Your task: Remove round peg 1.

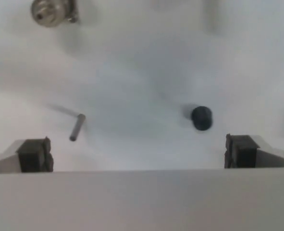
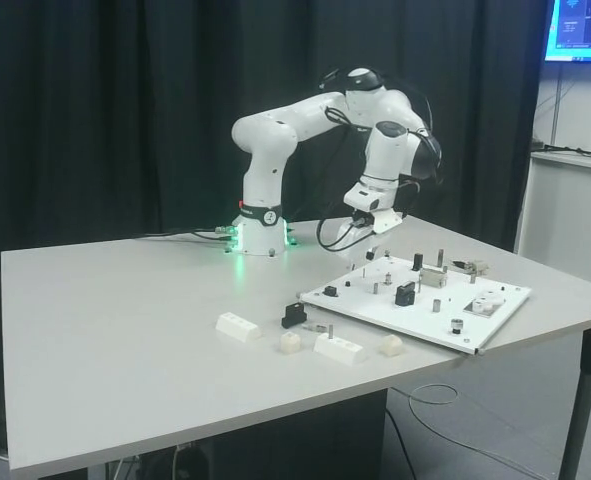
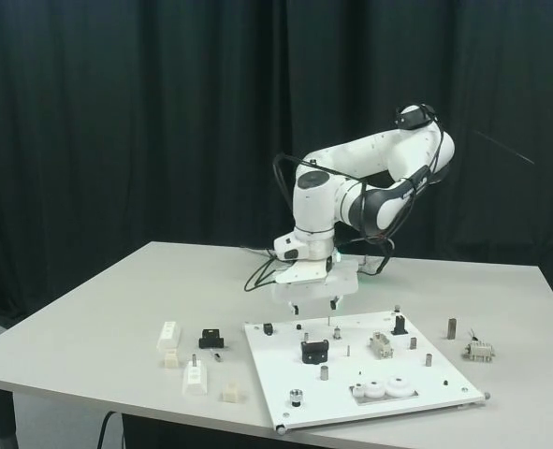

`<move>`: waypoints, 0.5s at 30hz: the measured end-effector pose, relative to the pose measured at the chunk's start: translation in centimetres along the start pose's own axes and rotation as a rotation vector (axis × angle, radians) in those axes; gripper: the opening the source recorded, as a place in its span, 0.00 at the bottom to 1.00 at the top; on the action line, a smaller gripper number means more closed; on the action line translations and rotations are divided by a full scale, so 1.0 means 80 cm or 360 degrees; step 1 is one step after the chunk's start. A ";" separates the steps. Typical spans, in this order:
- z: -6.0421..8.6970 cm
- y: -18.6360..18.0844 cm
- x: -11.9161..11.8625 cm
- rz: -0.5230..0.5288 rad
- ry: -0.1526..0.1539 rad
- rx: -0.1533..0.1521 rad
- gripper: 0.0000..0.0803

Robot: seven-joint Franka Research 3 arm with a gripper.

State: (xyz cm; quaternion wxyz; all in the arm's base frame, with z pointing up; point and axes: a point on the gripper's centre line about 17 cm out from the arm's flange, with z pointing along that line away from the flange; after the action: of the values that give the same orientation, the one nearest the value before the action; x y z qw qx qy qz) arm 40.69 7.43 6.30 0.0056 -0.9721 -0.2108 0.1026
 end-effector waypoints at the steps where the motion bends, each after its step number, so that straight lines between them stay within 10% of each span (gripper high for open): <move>1: 0.001 -0.002 -0.001 -0.0005 0.0002 -0.0010 1.00; 15: 0.013 -0.027 -0.005 0.0040 0.0006 -0.0089 1.00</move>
State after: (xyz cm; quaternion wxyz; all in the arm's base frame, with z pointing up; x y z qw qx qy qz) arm 39.24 9.18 5.45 -0.0224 -0.9747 -0.2012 0.0950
